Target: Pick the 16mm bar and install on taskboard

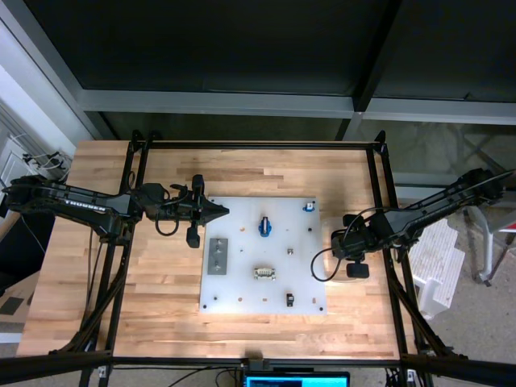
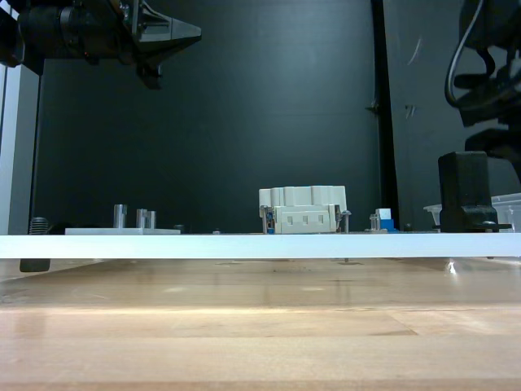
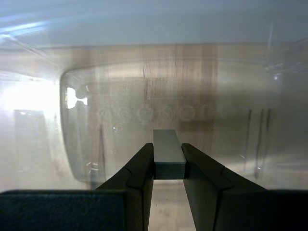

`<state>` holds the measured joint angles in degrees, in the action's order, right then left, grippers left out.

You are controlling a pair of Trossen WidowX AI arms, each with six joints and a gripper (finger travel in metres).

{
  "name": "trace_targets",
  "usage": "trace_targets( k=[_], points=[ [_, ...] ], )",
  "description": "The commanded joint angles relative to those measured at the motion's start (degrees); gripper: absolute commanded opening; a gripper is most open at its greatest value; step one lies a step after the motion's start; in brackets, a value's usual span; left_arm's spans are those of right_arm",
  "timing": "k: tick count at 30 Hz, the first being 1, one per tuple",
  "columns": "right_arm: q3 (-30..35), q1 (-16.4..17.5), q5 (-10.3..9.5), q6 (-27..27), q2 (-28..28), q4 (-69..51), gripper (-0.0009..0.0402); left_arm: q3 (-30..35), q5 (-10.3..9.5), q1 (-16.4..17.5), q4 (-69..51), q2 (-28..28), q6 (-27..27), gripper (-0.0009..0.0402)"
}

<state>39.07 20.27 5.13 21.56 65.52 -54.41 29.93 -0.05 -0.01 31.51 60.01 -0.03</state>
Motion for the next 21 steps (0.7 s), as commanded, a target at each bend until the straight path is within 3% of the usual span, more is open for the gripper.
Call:
trace_targets(
  k=[1, 13, 21],
  points=[
    [2.86, 0.02, -0.2, 0.04, -0.28, -3.34, 0.0012, 0.02, 0.02, 0.0, 0.02, 0.0, 0.02, 0.0],
    [12.39, 0.74, -0.22, 0.07, 1.14, -11.32, 0.0012, 0.02, 0.02, 0.0, 0.04, 0.0, 0.02, 0.0],
    [18.93, 3.78, -0.2, 1.7, 8.72, -11.74, 0.0012, 0.02, 0.02, 0.0, 0.02, 0.0, 0.02, 0.0]
  ],
)
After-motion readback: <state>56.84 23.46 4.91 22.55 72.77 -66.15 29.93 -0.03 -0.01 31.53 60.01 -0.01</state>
